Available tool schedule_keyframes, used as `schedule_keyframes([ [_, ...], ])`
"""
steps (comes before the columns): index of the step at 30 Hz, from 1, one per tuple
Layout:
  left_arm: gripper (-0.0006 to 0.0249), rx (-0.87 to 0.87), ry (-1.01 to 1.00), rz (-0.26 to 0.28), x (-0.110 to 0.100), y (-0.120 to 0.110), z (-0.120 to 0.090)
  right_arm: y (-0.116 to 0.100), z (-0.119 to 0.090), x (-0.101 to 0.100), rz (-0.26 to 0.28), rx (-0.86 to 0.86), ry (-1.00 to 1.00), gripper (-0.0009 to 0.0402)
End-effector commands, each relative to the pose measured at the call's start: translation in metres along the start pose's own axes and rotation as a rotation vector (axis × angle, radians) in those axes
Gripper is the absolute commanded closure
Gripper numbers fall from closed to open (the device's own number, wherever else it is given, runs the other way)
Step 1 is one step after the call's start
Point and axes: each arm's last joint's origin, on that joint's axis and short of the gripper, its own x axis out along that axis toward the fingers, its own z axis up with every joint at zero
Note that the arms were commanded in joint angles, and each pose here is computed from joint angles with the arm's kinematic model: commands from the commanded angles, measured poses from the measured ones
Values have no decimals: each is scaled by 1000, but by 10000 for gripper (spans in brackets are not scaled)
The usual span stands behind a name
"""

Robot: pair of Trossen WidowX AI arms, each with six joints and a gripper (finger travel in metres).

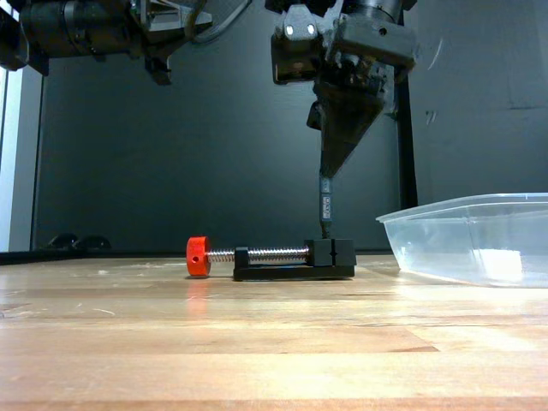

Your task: Pick the usb-c connector and install on the hub

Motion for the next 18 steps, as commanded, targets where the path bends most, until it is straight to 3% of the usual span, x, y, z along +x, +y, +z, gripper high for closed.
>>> schedule_keyframes([
  [1,243,0,-1,0,0,0,0,0,3,-11,7,8,-48,308],
  [8,243,0,0,0,0,0,0,-2,-1,-34,15,25,-90,257],
  [18,243,0,-1,0,0,0,0,-8,-25,-60,23,13,-153,206],
])
